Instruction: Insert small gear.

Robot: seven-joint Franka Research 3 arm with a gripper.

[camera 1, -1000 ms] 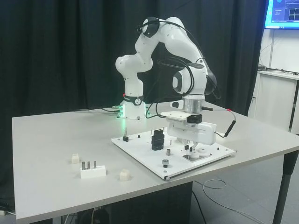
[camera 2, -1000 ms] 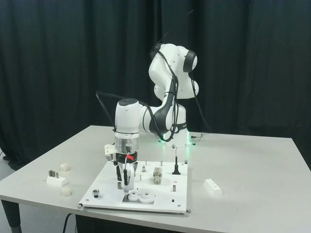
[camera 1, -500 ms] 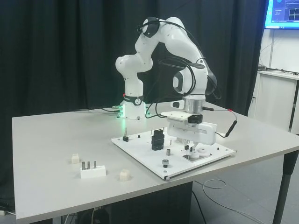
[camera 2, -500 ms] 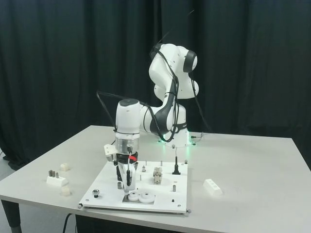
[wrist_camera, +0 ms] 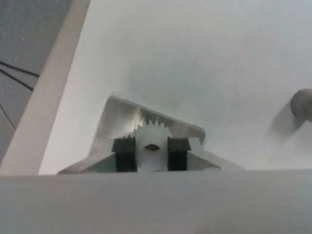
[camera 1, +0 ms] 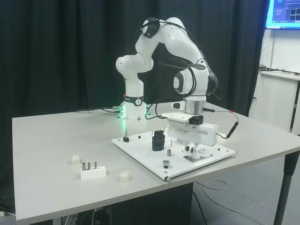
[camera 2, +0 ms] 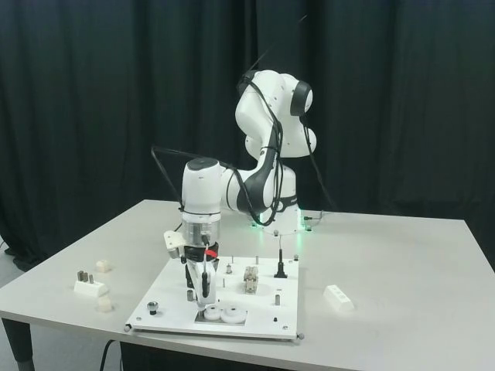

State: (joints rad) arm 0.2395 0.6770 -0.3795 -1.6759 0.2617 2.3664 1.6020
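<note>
Squarely between the fingertips — small gear, gripper pinching it, over white board

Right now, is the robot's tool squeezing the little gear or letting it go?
Squeezing it. In the wrist view, both black pads press against the sides of the small white gear, so the tool is shut on it.

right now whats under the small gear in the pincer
A grey metal plate set in the white board lies under the gear. The gear and the pincer cover any peg or hole below.
</note>
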